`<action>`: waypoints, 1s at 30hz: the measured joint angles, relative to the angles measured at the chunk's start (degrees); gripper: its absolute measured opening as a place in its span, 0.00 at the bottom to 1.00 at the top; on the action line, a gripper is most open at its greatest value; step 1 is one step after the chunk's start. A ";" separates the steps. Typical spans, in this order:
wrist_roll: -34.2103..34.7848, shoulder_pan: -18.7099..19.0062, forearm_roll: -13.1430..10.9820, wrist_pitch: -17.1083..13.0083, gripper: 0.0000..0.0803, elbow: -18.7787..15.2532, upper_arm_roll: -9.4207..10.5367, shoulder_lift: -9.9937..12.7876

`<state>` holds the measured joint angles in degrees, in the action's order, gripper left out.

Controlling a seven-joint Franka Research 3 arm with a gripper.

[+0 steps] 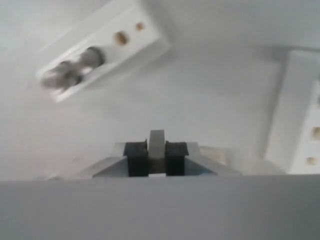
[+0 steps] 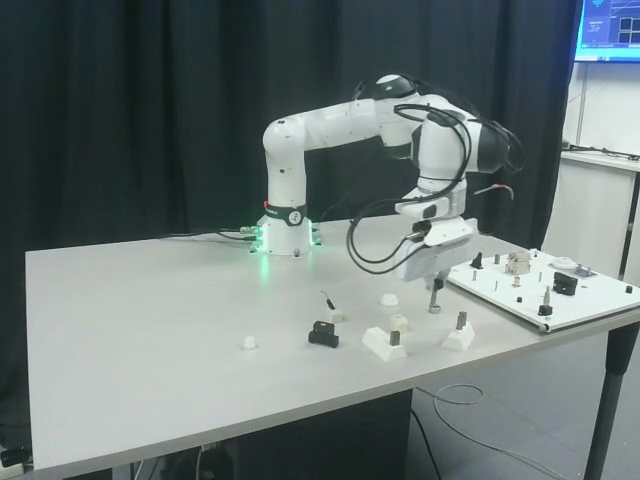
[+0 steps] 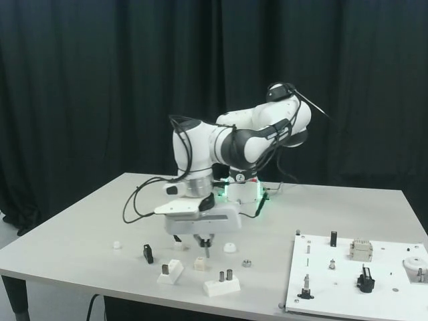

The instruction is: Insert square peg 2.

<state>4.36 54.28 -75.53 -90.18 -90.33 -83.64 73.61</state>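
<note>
Small white piece [image 2: 249,342]: lies alone on the grey table [image 2: 140,320], farthest left in the first room view, well apart from the rest.
Black part [image 2: 322,333]: on the table, right of the small white piece, with a thin upright pin on a white foot [image 2: 331,306] just behind it.
White block with one peg [image 2: 384,341]: near the table's front edge, a dark peg standing in it.
Small white cube [image 2: 399,322]: just behind that block.
Arm [image 2: 330,125]: white, reaches from its green-lit base [image 2: 285,236] out over these parts; its cables [image 2: 365,235] hang in a loop beside the wrist.
Claw [image 2: 437,285]: hangs over the table between the blocks and the board, shut tight on a grey square peg [image 1: 156,144]; in the wrist view the two black pads [image 1: 135,156] press the peg from both sides.
Square peg: held upright in the claw, clear of the table, above none of the blocks' holes.
White block with two pegs [image 3: 221,286]: near the front edge; in the wrist view it shows two standing pegs and two open holes [image 1: 121,37].
White board [image 2: 545,287]: at the table's right end, carrying small black and grey fixtures too small to name.
Hard to see: the wrist view's lower part is filled by the claw's own grey body, and a second white block [image 1: 300,115] is cut off at that picture's edge.
</note>
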 joint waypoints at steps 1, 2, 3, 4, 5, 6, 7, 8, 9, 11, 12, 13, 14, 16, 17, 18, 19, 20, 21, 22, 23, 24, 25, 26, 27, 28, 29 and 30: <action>-0.26 0.35 0.23 0.37 0.09 0.00 -0.01 -0.05; -0.56 0.72 0.49 0.77 0.09 0.00 -0.01 -0.12; -0.85 1.08 0.77 1.15 0.09 0.00 -0.02 -0.20; -1.08 1.41 1.03 1.56 0.09 0.00 -0.02 -0.31; -1.28 1.75 1.31 2.02 0.09 0.00 -0.03 -0.43; -1.42 2.12 1.65 2.46 0.09 0.00 -0.04 -0.58; -1.51 2.49 1.96 2.89 0.09 0.00 -0.05 -0.72; -1.59 2.84 2.20 3.30 0.09 0.00 -0.08 -0.83; -1.66 3.21 2.40 3.80 0.09 -0.01 -0.13 -0.94; -1.82 3.93 2.76 4.71 0.09 -0.02 -0.24 -1.14; -1.93 4.30 2.92 5.17 0.09 -0.03 -0.32 -1.22; -2.03 4.64 3.04 5.53 0.09 -0.07 -0.43 -1.26; -2.19 5.04 3.14 5.99 0.09 -0.11 -0.60 -1.27; -2.73 5.86 3.22 6.72 0.09 -0.25 -0.93 -1.27; -3.16 6.27 3.23 6.93 0.09 -0.35 -1.07 -1.27; -3.61 6.66 3.23 7.10 0.09 -0.44 -1.17 -1.27; -4.05 7.08 3.23 7.23 0.09 -0.54 -1.28 -1.27; -4.42 7.48 3.23 7.29 0.09 -0.63 -1.35 -1.28; -4.71 7.88 3.23 7.29 0.09 -0.71 -1.39 -1.28; -4.94 8.26 3.22 7.29 0.09 -0.77 -1.41 -1.30; -5.16 8.63 3.22 7.29 0.09 -0.82 -1.41 -1.31; -5.39 9.01 3.22 7.29 0.09 -0.84 -1.41 -1.31; -5.79 9.36 3.18 7.29 0.09 -0.85 -1.41 -1.31; -6.38 9.68 3.14 7.29 0.09 -0.85 -1.41 -1.32; -7.49 10.12 3.07 7.27 0.09 -0.85 -1.41 -1.33; -8.78 10.50 3.00 7.22 0.09 -0.85 -1.41 -1.35; -10.23 10.86 2.88 7.16 0.09 -0.85 -1.40 -1.36; -11.67 11.25 2.73 7.07 0.09 -0.84 -1.40 -1.38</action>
<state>-7.31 65.53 -72.80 -83.12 -91.17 -85.04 72.23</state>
